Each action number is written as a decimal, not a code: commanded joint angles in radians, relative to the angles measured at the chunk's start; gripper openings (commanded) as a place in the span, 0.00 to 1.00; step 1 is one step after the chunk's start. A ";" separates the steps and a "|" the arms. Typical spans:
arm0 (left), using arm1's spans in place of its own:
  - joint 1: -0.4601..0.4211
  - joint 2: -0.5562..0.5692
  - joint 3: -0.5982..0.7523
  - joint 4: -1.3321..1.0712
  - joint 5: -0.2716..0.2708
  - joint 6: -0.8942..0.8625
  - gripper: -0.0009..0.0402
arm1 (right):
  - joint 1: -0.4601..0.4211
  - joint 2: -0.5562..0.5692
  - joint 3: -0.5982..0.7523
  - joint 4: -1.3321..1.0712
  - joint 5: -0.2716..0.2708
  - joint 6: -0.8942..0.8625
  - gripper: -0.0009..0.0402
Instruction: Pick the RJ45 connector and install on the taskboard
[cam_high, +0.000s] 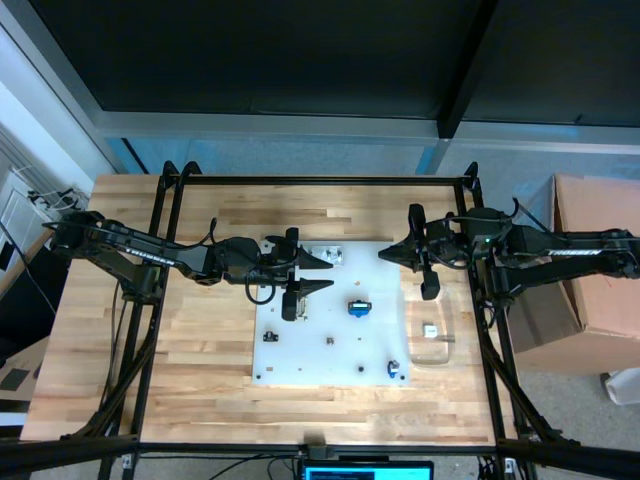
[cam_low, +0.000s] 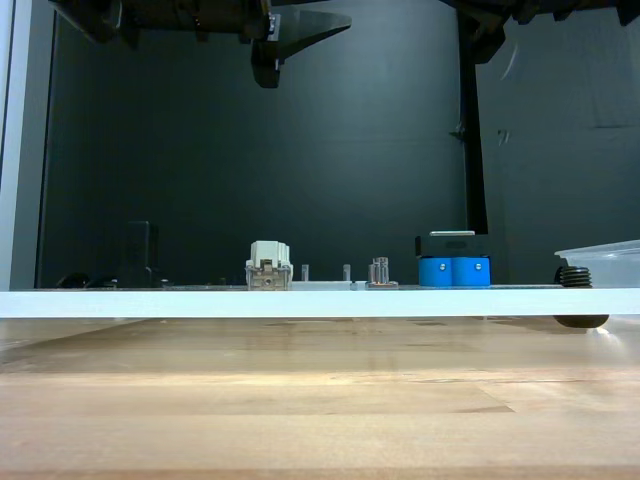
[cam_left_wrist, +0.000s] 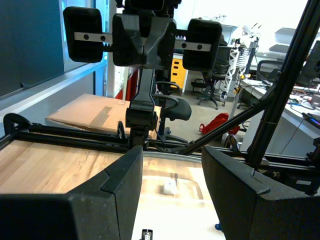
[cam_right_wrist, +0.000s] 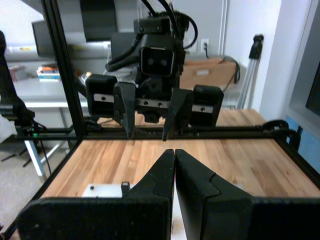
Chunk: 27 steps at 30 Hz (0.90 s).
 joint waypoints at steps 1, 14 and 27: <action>0.002 -0.008 -0.001 -0.010 -0.015 0.020 0.31 | 0.000 0.001 -0.048 0.095 0.003 0.004 0.02; 0.012 -0.188 -0.141 0.010 -0.034 0.101 0.02 | 0.003 0.003 -0.136 0.235 0.027 -0.004 0.02; 0.074 -0.282 -0.213 0.012 -0.045 0.089 0.02 | -0.027 0.024 -0.136 0.264 0.051 -0.004 0.02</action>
